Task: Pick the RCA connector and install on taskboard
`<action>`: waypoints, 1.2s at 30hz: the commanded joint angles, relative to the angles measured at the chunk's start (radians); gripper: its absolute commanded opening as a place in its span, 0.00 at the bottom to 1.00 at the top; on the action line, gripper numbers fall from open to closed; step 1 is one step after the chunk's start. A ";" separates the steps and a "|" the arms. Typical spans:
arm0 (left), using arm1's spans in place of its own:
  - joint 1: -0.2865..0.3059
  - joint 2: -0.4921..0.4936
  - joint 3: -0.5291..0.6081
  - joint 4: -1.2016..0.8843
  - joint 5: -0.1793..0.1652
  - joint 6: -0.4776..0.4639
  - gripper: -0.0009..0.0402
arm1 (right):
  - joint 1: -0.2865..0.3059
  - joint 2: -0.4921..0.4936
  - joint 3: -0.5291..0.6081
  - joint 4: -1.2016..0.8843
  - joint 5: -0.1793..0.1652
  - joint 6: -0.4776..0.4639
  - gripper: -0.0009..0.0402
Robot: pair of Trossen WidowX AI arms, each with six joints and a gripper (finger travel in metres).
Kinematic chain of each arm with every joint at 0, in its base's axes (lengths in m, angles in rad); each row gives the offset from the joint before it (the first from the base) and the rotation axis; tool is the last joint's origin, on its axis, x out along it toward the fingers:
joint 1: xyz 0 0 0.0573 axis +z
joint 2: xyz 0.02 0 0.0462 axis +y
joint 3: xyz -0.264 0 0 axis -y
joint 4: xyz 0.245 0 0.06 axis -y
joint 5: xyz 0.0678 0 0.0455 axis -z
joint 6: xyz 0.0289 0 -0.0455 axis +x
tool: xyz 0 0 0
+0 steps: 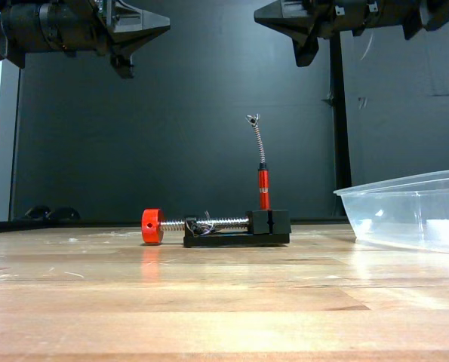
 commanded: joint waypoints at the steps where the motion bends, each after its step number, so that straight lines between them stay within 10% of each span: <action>1: 0.000 0.000 0.000 0.000 0.000 0.000 0.02 | 0.000 -0.004 -0.023 0.045 0.009 -0.002 0.03; 36: 0.000 0.000 0.000 0.000 0.000 0.000 0.02 | -0.029 -0.015 -0.072 0.101 0.004 -0.027 0.02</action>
